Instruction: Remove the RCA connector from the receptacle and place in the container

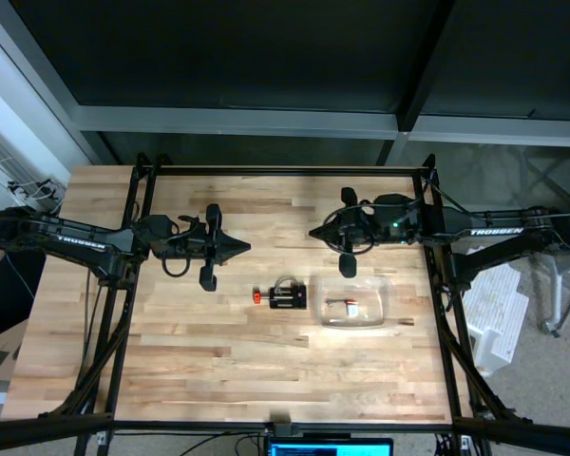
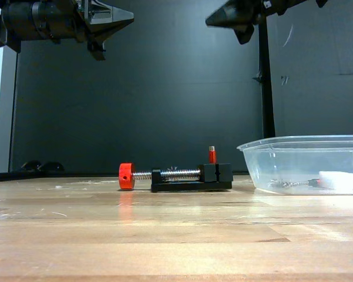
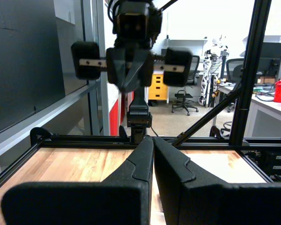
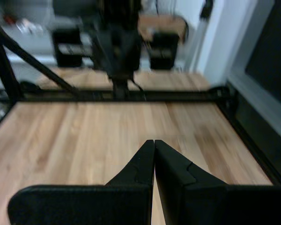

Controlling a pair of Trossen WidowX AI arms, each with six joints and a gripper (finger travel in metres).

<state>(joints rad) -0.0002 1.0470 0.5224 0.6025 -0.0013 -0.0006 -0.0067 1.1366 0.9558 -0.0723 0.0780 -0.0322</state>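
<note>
RCA connector (image 2: 291,183) in container (image 2: 269,160) | left tool (image 1: 245,248) closed, empty, aloft; right tool (image 1: 313,232) closed, empty, aloft

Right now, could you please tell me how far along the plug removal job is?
Looks done: the plug lies in the clear tray, apart from the black block. Nothing in hand: left gripper and right gripper hang shut above the table. Nothing seems left.

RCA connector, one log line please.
RCA connector in container; receptacle beside it; left gripper shut, high left; right gripper shut, high right
</note>
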